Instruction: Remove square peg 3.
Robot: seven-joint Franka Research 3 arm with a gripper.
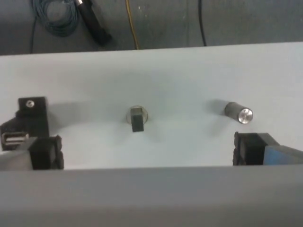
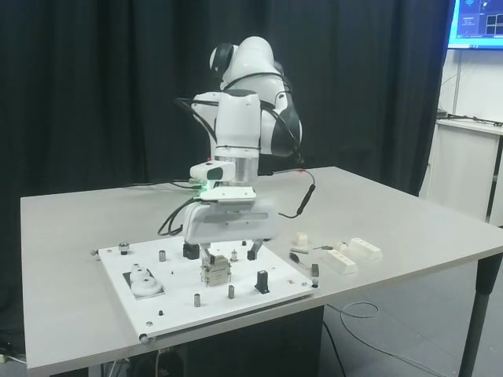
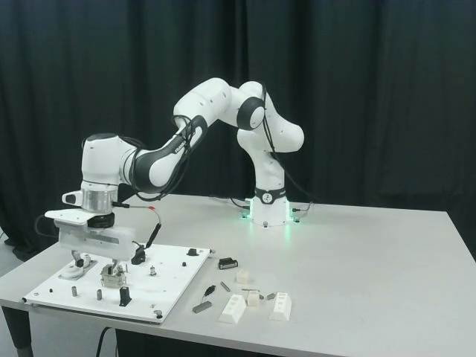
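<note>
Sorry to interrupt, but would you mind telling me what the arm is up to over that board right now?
The white Franka arm's gripper hangs over the white assembly board, jaws open and holding nothing. In the wrist view a small black square peg stands in its hole between the fingertips, with a grey round metal peg beside it. The peg has not yet been grasped.

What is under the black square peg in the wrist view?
The black square peg stands on the white board, in a round grey collar showing at its base. Its socket is covered. The open tool hovers above.
</note>
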